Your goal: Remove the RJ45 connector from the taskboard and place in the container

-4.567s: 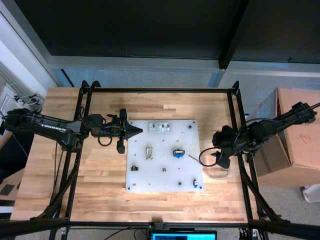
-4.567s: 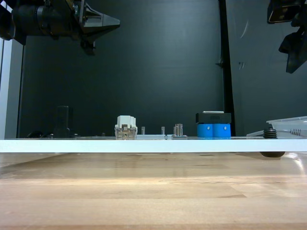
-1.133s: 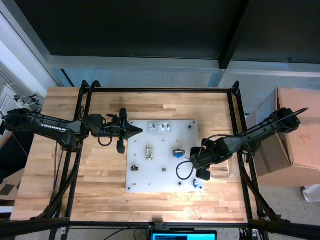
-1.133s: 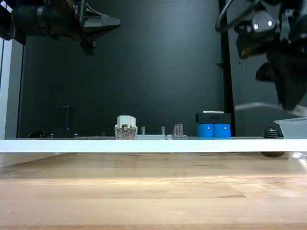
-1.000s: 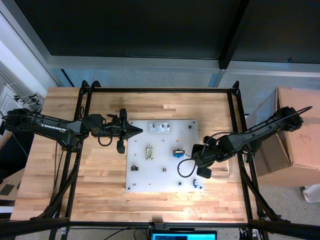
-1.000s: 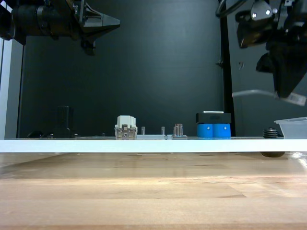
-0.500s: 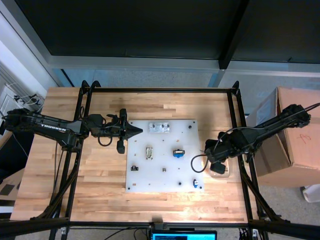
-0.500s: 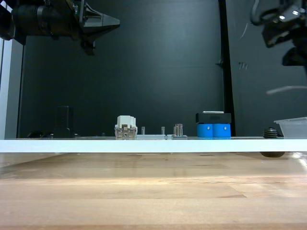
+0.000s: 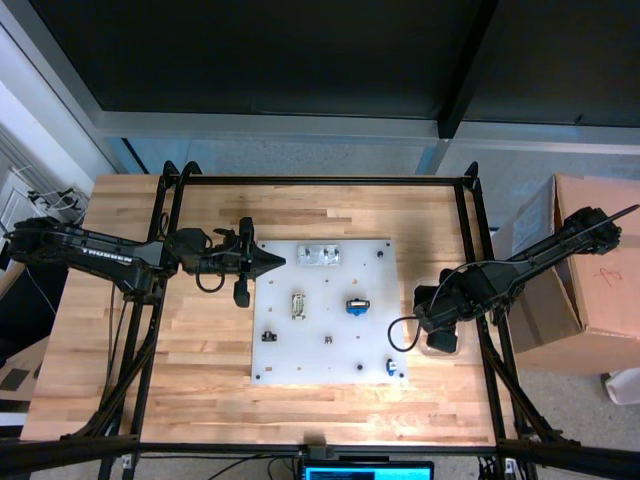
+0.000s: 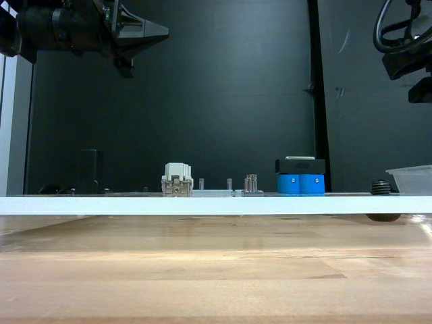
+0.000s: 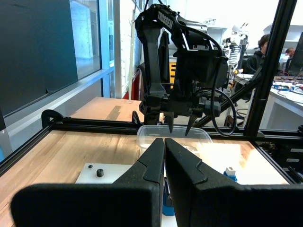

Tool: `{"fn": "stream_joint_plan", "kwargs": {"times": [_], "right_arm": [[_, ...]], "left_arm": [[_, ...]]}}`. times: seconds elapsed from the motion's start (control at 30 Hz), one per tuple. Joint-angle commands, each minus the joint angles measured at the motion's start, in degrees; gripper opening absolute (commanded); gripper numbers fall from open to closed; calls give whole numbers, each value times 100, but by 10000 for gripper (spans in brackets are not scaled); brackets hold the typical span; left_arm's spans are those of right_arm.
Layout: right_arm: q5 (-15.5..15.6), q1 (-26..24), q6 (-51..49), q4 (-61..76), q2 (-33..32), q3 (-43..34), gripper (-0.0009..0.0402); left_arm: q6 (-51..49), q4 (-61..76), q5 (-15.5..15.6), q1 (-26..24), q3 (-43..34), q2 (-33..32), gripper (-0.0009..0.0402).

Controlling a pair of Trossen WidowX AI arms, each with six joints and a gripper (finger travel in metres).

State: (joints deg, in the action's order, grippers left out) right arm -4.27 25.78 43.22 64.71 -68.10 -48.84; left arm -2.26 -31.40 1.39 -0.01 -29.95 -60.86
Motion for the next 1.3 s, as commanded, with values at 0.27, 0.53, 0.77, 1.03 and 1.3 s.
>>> {"fn": "stream_joint_plan", "kwargs": {"times": [0.27,0.53,0.77,1.03,1.3], "right_arm": [[-728,-695,-994,-1414,592,-37,216],[-710,-1506,-3075,-3904,817,37,144],[212,-2194,-3633,-6992,756,811,63],[691,-2734,-3825,-8540,756,1381,5],[713,-2920,-3945,-8955,756,1464,-1]], "left_arm": [[2,0,-2,0,0,0,0],[2,0,-2,2,0,0,0],[0,0,-2,2,0,0,0],[2,0,-2,2,0,0,0],[0,0,-2,0,0,0,0]]}}
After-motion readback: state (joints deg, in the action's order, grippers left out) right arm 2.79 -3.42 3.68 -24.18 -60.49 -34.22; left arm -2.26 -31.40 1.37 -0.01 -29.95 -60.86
